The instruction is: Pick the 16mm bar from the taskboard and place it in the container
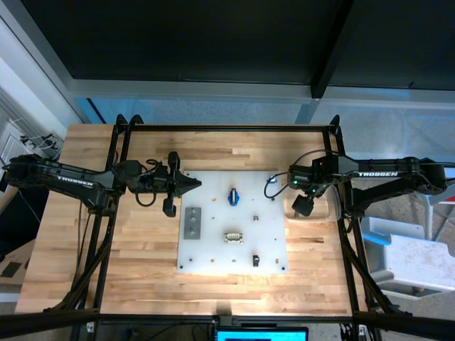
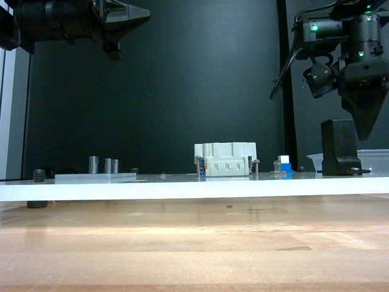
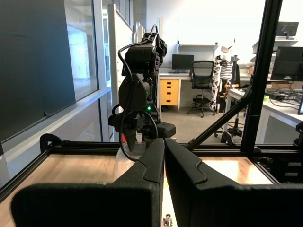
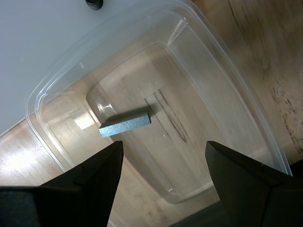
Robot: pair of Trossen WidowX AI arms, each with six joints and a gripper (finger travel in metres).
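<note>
Small grey metal bar (image 4: pixel 125 125) lies flat inside clear rectangular plastic container (image 4: pixel 232 94), beside large white square taskboard (image 1: pixel 213 245). Right gripper (image 4: pixel 163 153) hovers above, jaws apart, empty. Left gripper (image 1: pixel 192 183) closed, raised near taskboard's far-left corner

Both arms matte black throughout; boxy links, cylindrical joint housings. Left arm (image 1: pixel 64 180) and right arm (image 1: pixel 389 170) each carry white TROSSEN lettering (image 1: pixel 375 173) along the forearm link. One black cable (image 1: pixel 146 197) hangs in a slack loop at the left wrist; a second black cable arcs over the right wrist. Green indicator lights (image 2: pixel 315 27) glow on the right wrist housing. Left pincer (image 1: pixel 195 183), over the left edge of the taskboard (image 1: pixel 213 249): two black wedge fingers (image 3: pixel 147 166), inner faces pressed flush, tapering to a point. Right pincer (image 1: pixel 304 205), just off the taskboard's right edge: same black wedge fingers, smooth and unmarked, standing wide apart.
</note>
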